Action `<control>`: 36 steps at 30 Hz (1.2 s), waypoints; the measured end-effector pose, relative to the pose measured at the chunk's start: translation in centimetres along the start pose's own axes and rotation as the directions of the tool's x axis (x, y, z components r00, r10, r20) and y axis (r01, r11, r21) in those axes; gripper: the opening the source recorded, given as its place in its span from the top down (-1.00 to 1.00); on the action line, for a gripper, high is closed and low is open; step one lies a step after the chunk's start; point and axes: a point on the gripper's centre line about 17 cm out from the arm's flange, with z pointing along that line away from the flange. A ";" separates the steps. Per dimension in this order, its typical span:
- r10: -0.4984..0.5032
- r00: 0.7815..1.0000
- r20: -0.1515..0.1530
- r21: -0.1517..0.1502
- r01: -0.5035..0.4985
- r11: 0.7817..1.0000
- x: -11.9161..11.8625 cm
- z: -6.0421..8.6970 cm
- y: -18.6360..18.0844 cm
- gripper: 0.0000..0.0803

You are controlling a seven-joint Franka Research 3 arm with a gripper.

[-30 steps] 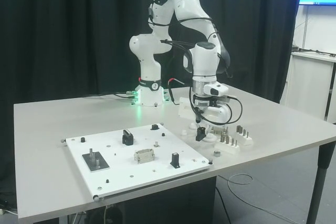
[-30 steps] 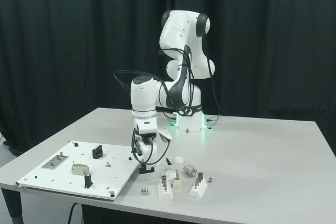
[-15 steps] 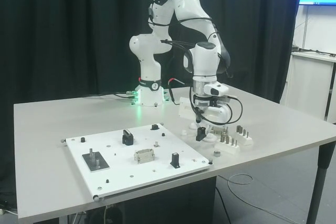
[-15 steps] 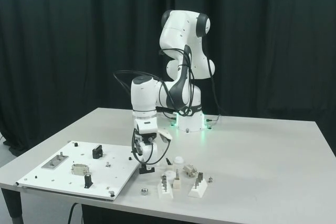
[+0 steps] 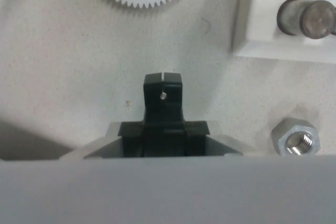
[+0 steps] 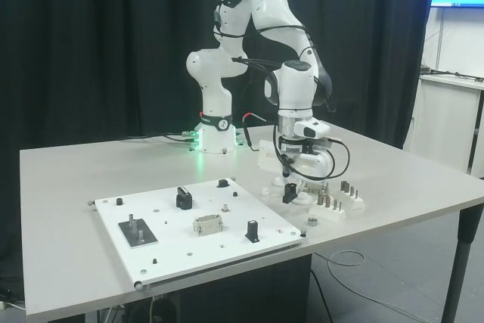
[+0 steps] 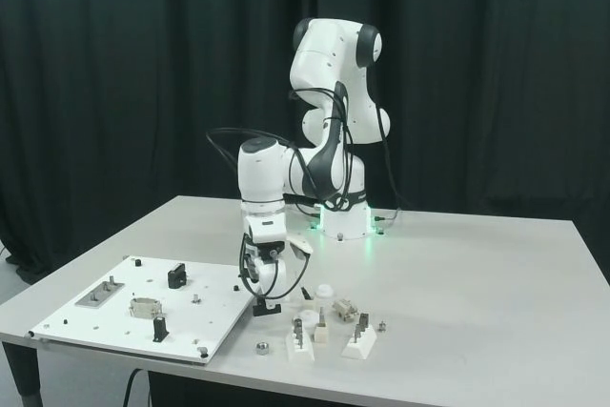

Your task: Insert D-SUB.

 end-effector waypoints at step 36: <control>0.134 0.990 0.037 -0.001 -0.134 0.991 -2.1 -0.9 -0.3 0.62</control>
